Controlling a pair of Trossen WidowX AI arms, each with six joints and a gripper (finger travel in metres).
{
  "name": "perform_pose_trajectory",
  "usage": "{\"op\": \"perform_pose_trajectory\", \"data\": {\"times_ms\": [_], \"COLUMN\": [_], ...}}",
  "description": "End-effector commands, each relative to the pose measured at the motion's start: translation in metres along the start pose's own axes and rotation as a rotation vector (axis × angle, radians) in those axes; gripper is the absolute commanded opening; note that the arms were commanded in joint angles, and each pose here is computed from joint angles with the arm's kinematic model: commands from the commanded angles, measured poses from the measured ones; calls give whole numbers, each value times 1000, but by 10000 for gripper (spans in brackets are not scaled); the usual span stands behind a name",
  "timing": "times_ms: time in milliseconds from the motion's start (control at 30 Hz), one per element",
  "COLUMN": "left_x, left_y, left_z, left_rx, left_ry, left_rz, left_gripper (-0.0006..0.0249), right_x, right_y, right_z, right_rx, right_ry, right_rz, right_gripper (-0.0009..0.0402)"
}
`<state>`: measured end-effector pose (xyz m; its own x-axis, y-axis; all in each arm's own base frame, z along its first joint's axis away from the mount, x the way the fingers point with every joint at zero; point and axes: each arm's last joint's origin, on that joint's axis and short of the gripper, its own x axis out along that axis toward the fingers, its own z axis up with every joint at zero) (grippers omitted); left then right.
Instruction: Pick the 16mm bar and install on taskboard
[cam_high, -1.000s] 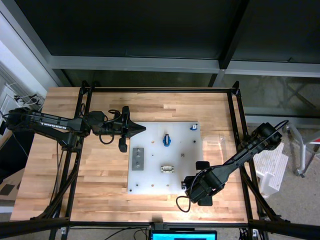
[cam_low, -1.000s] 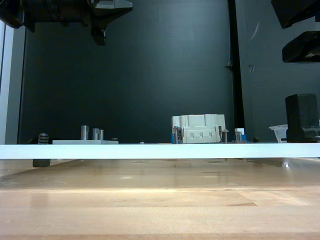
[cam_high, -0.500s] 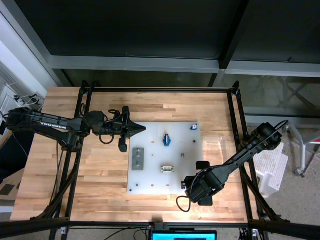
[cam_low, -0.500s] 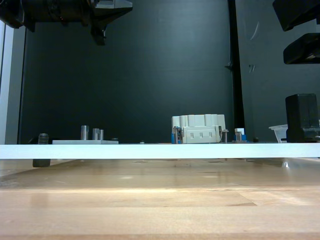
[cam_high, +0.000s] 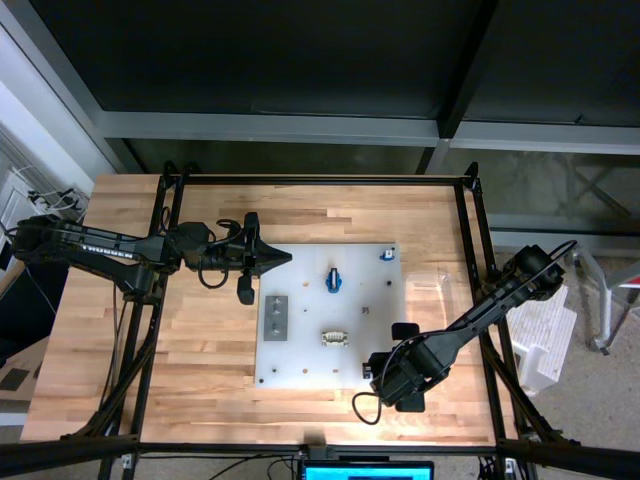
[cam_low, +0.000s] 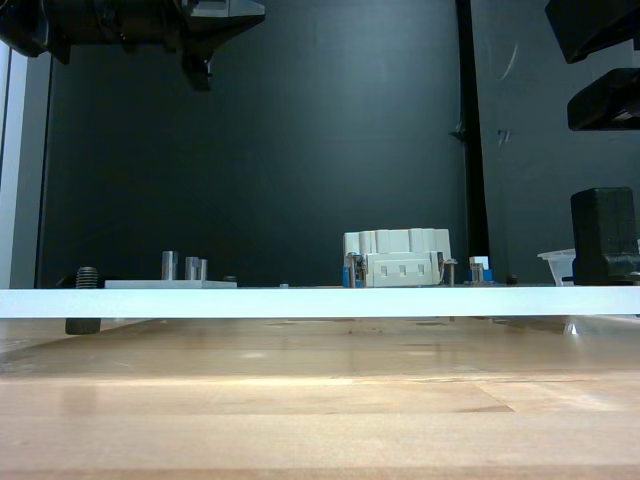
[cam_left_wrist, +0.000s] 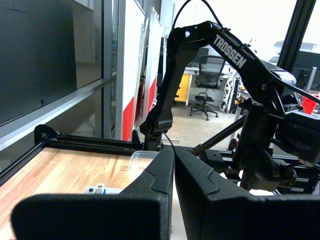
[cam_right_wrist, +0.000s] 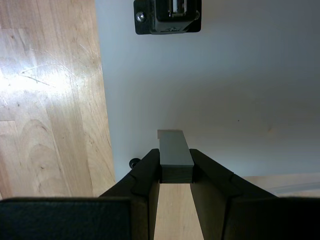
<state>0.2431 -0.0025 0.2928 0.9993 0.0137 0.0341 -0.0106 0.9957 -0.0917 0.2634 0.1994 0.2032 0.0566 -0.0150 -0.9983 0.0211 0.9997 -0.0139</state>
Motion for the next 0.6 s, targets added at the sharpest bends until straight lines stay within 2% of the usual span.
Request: {"op": "perform_pose_trajectory", "data": {"times_ms": [33, 600], "left_x": [0, 0], "left_y": [0, 0], "left_z": [0, 0], "left_rx": [0, 0], "left_ry": [0, -1], "left_rz": [0, 0], "left_gripper": [0, 0], "right_x": [6, 10], "right_y": [0, -1], "right_z": [-1, -3], "right_rx": [1, 5], "right_ry": [2, 11], "right_rz": [16, 13], "right_gripper": [0, 0]}}
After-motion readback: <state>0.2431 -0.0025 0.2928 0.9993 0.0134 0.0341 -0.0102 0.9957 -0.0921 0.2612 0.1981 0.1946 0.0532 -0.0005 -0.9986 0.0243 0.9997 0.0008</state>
